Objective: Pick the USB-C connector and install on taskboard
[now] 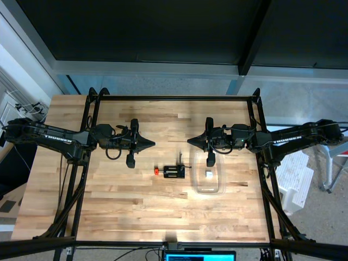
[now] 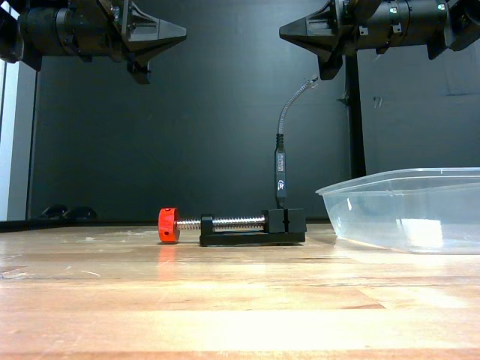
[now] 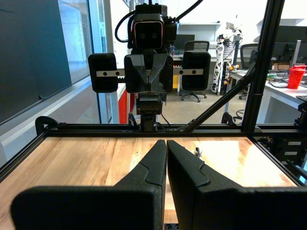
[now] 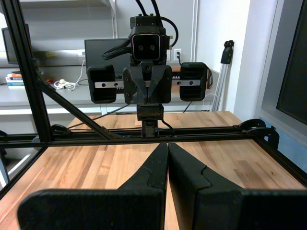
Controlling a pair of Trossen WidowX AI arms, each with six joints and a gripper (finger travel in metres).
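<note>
While both arms hang high over the table (image 1: 109,206), you can see the two grippers pointing at each other across the middle. The left gripper (image 1: 154,144) is up in the air on the left side. Its two fingers (image 3: 153,163) are pressed tight together, and nothing is between them. The right gripper (image 1: 188,142) is up in the air on the right side, with a small gap between its tip and the left one's tip. Its fingers (image 4: 156,167) are pressed together too, and it holds nothing.

Look down below them. The taskboard (image 1: 175,173) sits flat on the wood, under the gap between the two tips and a little nearer to you. Its red knob (image 1: 156,171) points toward the left arm's side. The USB-C connector (image 2: 280,171) stands straight up on the end of the taskboard away from the knob, and its bottom touches the block. A thin gray cable (image 2: 289,105) goes up from it and bends toward the right gripper.

Just beside the taskboard, on the right arm's side, is a clear tray (image 1: 217,187). A small white cube (image 1: 209,173) lies inside it.
</note>
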